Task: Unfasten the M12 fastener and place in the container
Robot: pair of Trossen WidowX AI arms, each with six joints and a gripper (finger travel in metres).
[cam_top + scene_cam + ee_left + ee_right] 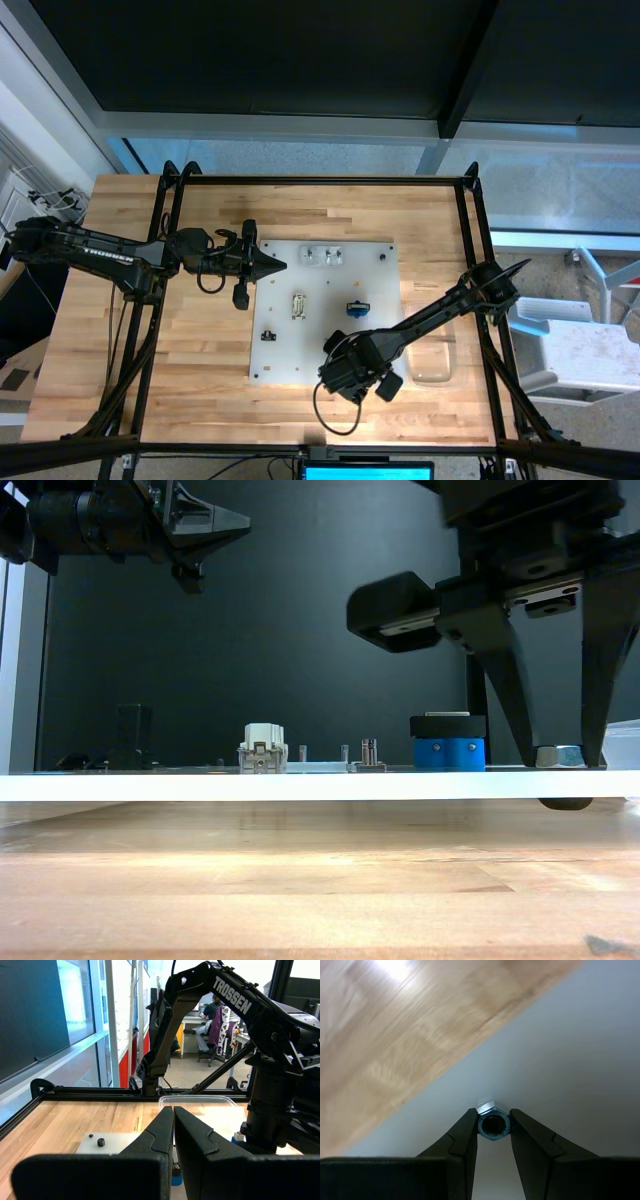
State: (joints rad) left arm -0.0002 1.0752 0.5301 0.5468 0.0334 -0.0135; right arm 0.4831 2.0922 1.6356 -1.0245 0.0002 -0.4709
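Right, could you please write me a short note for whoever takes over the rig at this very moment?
Right tool: shut on the M12 nut, low at the white board's near right edge.
Left tool: shut, holding nothing, raised over the board's far left side.
Container: on the table right of the board, without the nut.
Done: nut gripped, apparently on its stud.
Left: unscrew it, lift it, carry it right, release it into the container.

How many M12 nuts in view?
1. M12 nut is clamped in the right tool, low at the white board's near edge; none seen elsewhere. Shut left tool hovers over the board's far left.
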